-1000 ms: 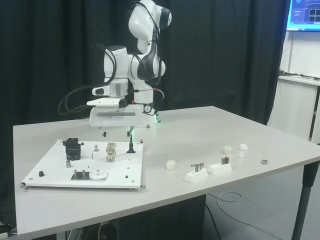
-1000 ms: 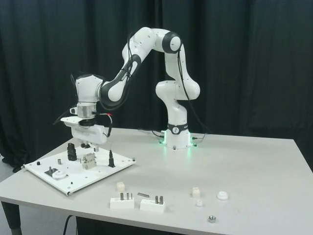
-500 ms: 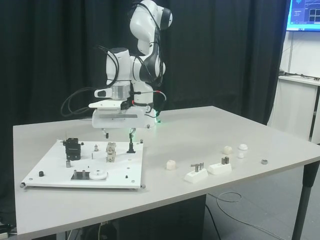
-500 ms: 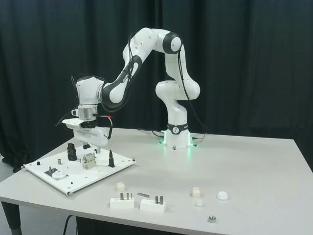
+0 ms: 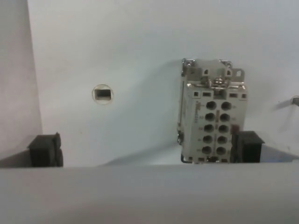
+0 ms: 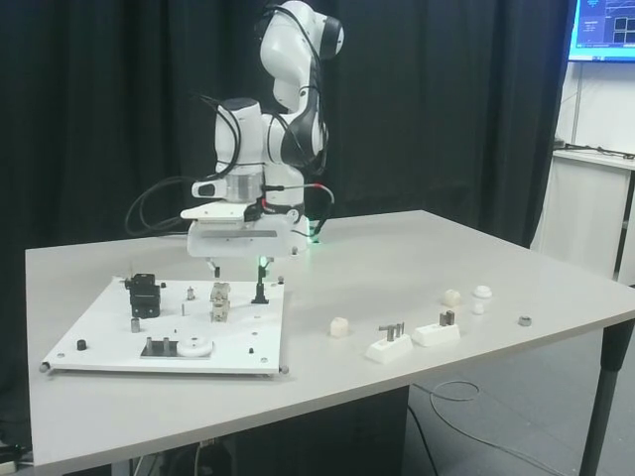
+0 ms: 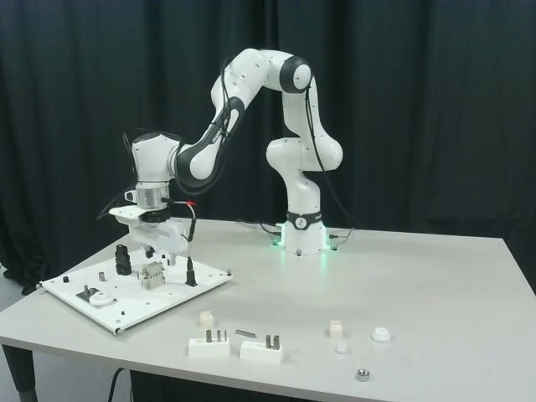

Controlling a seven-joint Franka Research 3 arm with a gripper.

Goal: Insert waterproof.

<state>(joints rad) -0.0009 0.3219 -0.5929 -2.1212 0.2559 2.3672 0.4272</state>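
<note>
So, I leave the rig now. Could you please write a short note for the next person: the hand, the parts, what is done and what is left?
Hand: open, holds nothing, hovers over the far side of the board.
Parts: a grey connector with rows of round holes stands on the board, just under the hand and next to one finger. Small white parts lie loose on the table, away from the hand.
Done: the pictures do not show whether the insert is made.
Left: probably check the connector's seating; if it is not in, grasp and insert.
</note>
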